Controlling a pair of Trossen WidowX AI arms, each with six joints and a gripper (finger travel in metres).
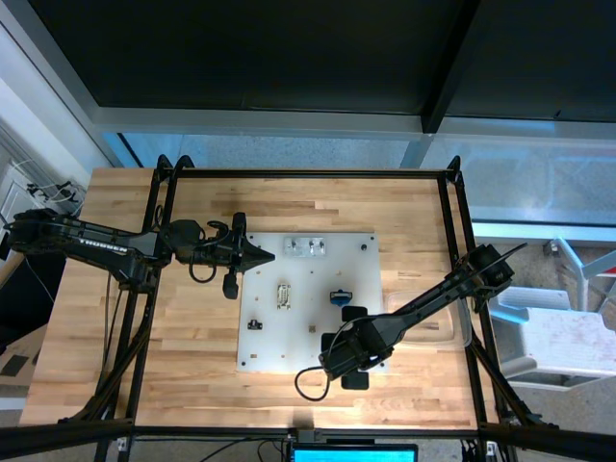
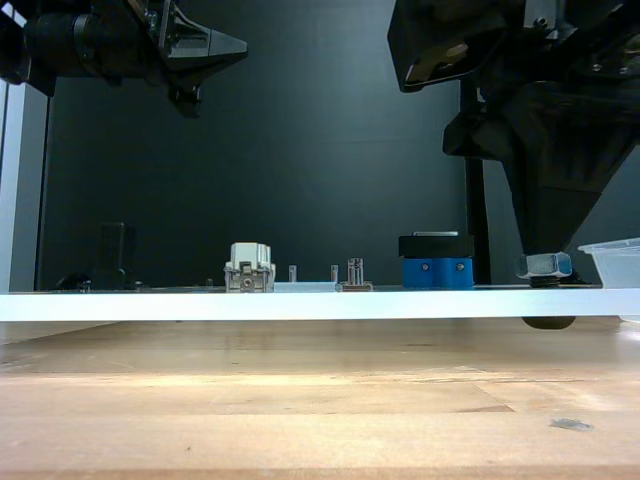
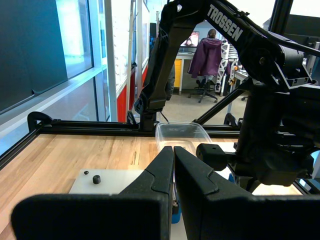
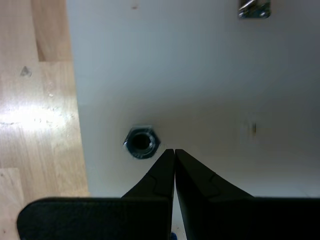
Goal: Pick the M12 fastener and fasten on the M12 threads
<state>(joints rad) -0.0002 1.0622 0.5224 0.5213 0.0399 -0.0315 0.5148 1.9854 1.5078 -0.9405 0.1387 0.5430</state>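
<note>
The small silver M12 nut (image 4: 141, 142) (image 2: 545, 265) sits on its stud near the white board's (image 1: 279, 337) near right edge. A sliver of dark stud shows under it in the low view, and its centre looks dark from above. My right gripper (image 4: 174, 150) (image 2: 545, 250) points straight down with its fingers shut and nothing between them. Its tips are right beside the nut and level with its top. In the high view the right arm's head (image 1: 345, 356) hides nut and stud. My left gripper (image 1: 272, 257) (image 3: 174, 150) hangs shut high over the board's far left edge.
A clear tray (image 1: 433, 332) (image 2: 615, 262) lies just right of the board, close to the right gripper. The blue connector block (image 1: 340, 297) (image 2: 436, 270) stands just beyond the nut. A grey connector (image 2: 249, 270) and a silver post (image 2: 355, 272) stand mid-board.
</note>
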